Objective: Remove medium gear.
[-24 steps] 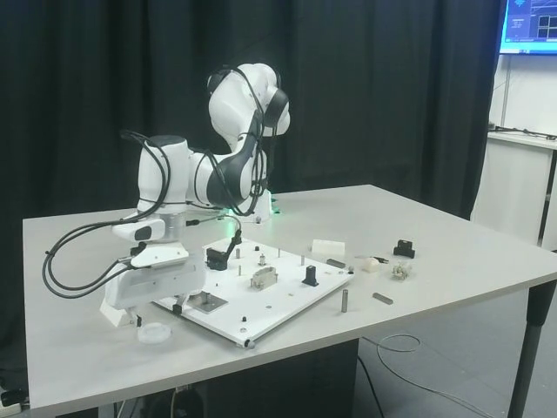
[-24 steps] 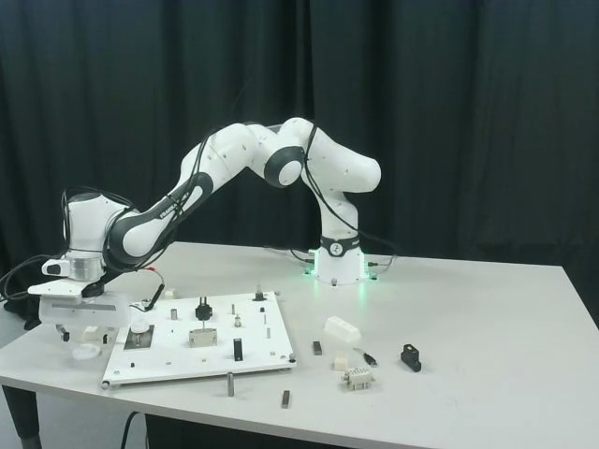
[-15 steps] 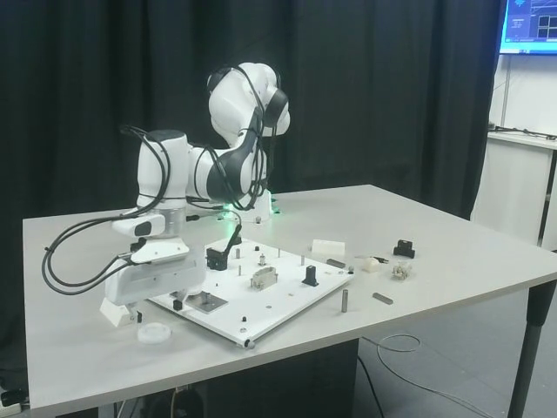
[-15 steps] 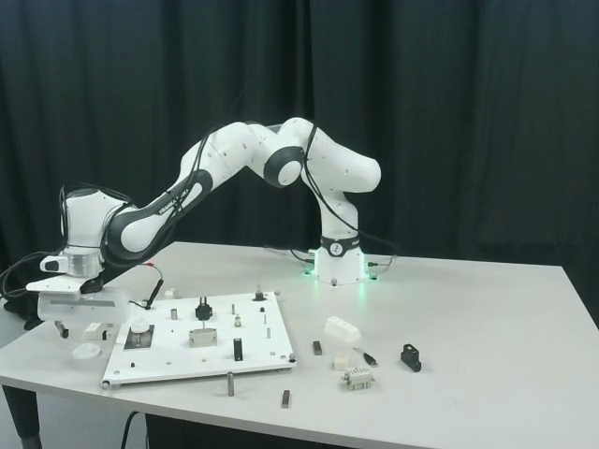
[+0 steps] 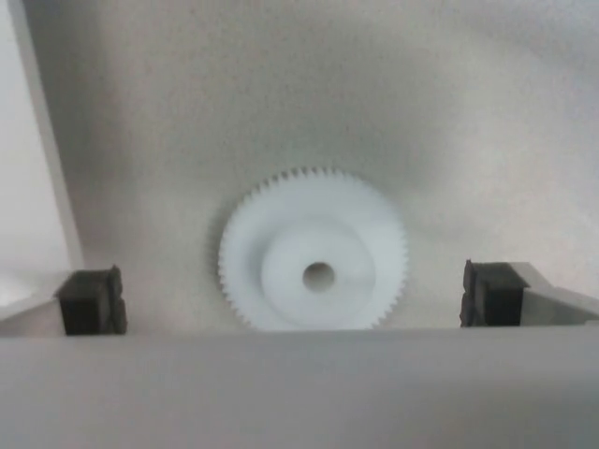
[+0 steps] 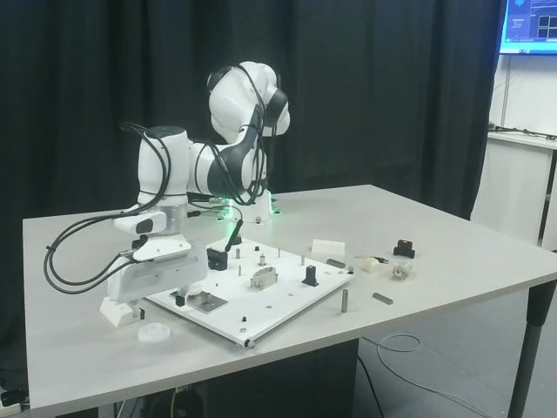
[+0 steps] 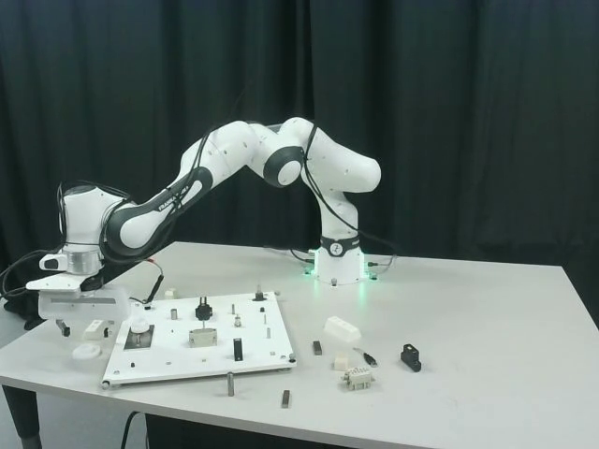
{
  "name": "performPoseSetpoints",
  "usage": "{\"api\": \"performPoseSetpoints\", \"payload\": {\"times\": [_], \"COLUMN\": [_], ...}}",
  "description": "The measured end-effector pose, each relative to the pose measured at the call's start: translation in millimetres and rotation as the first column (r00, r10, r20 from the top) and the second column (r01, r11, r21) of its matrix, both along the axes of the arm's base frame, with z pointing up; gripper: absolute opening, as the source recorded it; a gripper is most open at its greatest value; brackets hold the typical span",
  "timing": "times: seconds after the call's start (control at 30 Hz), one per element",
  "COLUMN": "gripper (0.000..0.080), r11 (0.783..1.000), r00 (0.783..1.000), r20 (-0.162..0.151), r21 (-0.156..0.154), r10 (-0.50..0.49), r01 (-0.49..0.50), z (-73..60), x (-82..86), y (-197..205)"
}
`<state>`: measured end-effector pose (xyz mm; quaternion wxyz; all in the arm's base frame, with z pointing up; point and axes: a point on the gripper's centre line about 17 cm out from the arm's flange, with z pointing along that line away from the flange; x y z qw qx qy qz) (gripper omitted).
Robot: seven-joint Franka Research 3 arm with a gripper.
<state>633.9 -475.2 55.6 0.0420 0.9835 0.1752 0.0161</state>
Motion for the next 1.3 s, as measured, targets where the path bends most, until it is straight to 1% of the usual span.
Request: {"api": "performPoseSetpoints", "payload": {"times": [0.13,0.3,0.6,0.73,0.87,1.0,1.3], "gripper": [0.08,0.08,0.08,0.08,0.08,0.08,0.08], "r11": [1.0,0.999,0.994,0.991,0.987,0.983,0.975], "r00": [1.0,0.999,0.995,0.991,0.987,0.985,0.981], "r20": [-0.013,-0.038,-0.099,-0.129,-0.151,-0.164,-0.175], "r21": [0.016,0.046,0.107,0.133,0.159,0.18,0.22], "r10": [0.002,0.006,0.022,0.033,0.047,0.061,0.085], "r01": [-0.002,-0.004,-0.012,-0.015,-0.023,-0.031,-0.046], "z": [4.0,11.5,22.6,24.7,25.4,24.8,23.9], "x": [-2.3,-8.9,-29.1,-39.2,-47.1,-52.7,-65.8], "y": [5,13,27,33,40,47,62]}}
